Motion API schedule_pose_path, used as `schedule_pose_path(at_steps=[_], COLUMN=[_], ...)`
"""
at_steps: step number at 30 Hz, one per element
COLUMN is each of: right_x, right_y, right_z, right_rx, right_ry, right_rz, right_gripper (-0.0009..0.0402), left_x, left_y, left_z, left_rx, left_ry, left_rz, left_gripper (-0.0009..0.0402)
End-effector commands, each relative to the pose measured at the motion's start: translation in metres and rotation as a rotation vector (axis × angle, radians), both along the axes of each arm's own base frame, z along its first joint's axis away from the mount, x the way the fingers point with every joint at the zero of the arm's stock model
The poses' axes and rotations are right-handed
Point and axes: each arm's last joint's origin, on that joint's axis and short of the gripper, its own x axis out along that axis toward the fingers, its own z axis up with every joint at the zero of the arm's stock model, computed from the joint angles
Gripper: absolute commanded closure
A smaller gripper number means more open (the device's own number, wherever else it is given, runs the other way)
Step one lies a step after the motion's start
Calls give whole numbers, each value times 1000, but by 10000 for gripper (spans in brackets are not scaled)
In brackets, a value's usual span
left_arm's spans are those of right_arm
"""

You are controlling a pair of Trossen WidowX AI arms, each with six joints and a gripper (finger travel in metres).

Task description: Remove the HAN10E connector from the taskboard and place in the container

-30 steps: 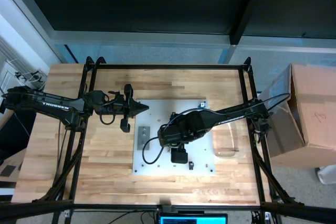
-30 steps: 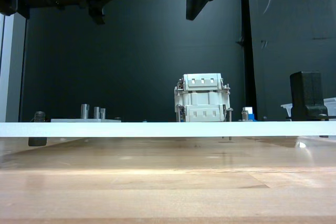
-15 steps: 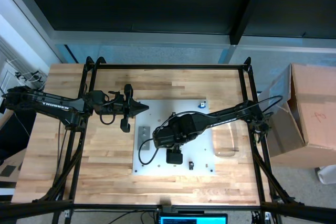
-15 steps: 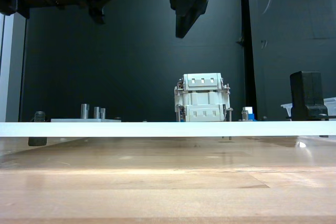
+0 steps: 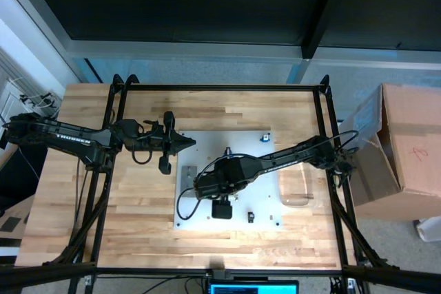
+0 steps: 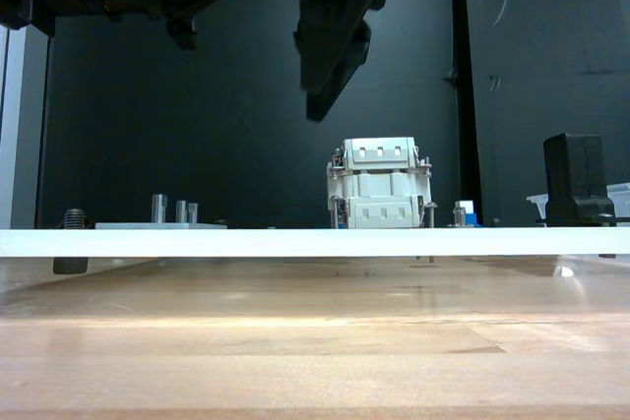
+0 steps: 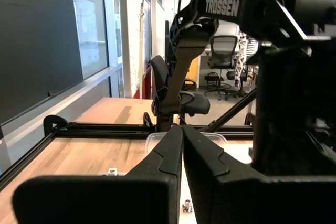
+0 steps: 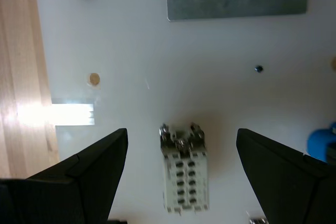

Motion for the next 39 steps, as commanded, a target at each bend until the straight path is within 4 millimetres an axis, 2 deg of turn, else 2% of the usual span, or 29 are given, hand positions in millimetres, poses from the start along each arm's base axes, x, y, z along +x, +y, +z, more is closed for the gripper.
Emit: schedule_pose_path(at_steps=[1, 10, 11, 15, 22, 26, 39], right_x=[4, 13, 16, 21, 24, 25, 26], right_y=[0, -2, -2, -2, -2, -3, -4], right_z=[-7, -23, -31, -44, -50, -55, -55], right_rx=[23, 18, 15, 11, 10, 8, 5], right_ry=[10, 10, 24, 37, 42, 48, 46], right_rz=[5, 10, 8, 6, 4, 2, 16], right_gripper=[102, 103, 103, 103, 111, 155, 369], left_x=[0, 0, 0, 0, 0, 0, 0], left_y=[0, 0, 0, 0, 0, 0, 0], left_z=[0, 0, 0, 0, 0, 0, 0], left_rx=[0, 0, 0, 0, 0, 0, 0], left_ry=[-2, -2, -1, -1, 0, -1, -1], left_rz=[0, 0, 0, 0, 0, 0, 0], left_gripper=[393, 393, 393, 393, 393, 393, 393])
